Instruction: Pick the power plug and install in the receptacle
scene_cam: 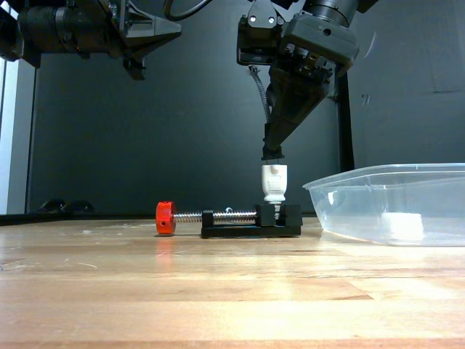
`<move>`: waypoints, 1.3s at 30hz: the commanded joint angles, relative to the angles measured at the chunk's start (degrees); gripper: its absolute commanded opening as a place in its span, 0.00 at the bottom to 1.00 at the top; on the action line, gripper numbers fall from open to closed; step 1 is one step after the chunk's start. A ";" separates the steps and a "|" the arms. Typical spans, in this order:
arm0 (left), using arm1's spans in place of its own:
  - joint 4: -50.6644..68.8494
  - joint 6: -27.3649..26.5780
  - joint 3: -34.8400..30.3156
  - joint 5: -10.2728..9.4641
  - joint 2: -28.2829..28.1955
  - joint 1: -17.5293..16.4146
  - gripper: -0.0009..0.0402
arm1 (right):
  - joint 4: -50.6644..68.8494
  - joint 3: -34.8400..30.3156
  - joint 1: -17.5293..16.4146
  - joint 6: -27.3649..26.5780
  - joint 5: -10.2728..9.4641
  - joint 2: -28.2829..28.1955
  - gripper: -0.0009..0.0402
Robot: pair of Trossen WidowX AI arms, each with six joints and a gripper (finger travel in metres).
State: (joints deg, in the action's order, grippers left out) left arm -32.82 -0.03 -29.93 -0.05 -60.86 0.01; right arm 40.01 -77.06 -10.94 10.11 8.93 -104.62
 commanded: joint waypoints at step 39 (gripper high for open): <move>0.00 0.02 -0.02 0.02 0.00 -0.02 0.02 | -8.39 5.86 0.20 0.94 0.09 3.39 0.12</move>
